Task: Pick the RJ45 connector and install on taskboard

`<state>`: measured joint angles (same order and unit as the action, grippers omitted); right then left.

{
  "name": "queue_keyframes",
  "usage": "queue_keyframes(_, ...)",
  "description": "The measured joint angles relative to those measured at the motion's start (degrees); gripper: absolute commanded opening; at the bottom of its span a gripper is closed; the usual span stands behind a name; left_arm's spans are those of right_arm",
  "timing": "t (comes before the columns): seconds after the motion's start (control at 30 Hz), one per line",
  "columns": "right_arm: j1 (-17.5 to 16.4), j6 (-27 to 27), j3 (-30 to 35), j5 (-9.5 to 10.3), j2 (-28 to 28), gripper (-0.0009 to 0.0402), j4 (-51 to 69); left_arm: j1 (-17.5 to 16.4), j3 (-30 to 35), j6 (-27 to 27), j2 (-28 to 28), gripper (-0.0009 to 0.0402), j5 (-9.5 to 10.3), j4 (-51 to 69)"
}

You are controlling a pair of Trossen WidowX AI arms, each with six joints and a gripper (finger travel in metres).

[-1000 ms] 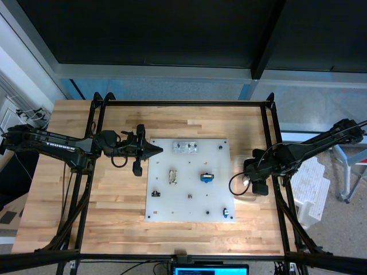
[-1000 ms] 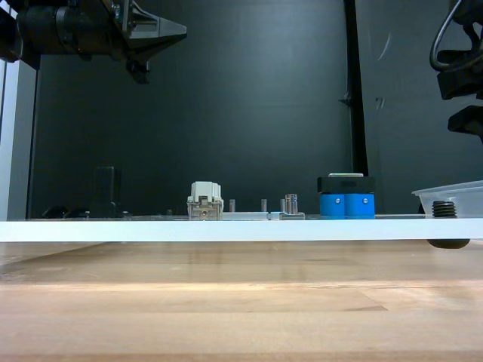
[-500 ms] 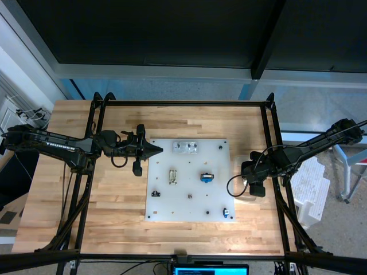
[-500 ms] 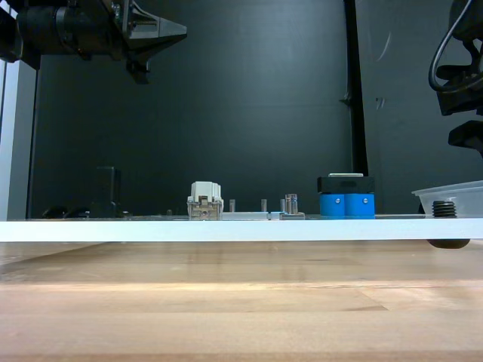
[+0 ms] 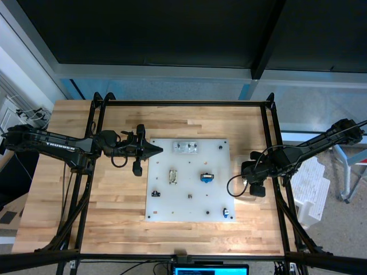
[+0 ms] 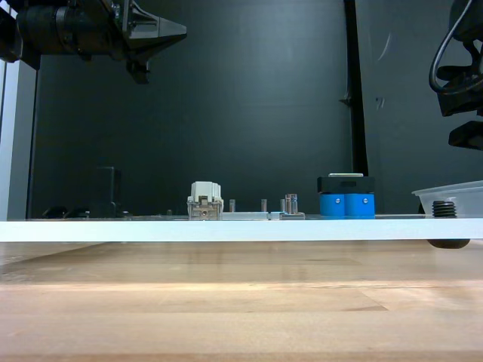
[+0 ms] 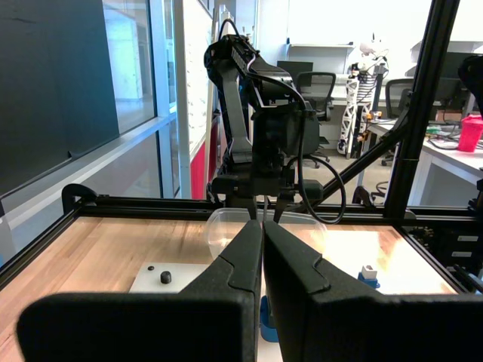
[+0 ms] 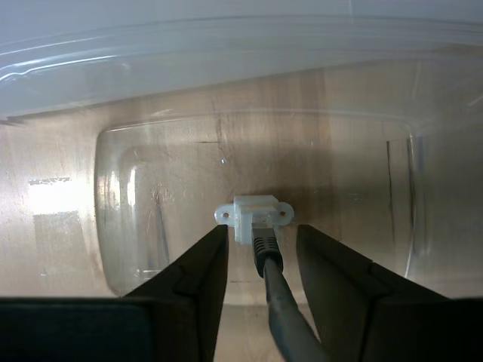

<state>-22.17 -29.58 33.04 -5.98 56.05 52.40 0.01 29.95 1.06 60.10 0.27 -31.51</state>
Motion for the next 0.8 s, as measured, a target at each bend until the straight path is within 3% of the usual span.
queue_keyframes(0.53,-0.1,0.0,0.0,0.00,0.0,0.0001,-0.1,0.0,0.0,0.0,0.0,0.0000,0.00,0.0)
queue_keyframes(0.8,-0.1,0.0,0.0,0.00,0.0,0.0004,-0.2,0.0,0.0,0.0,0.0,0.0000,0.02,0.0)
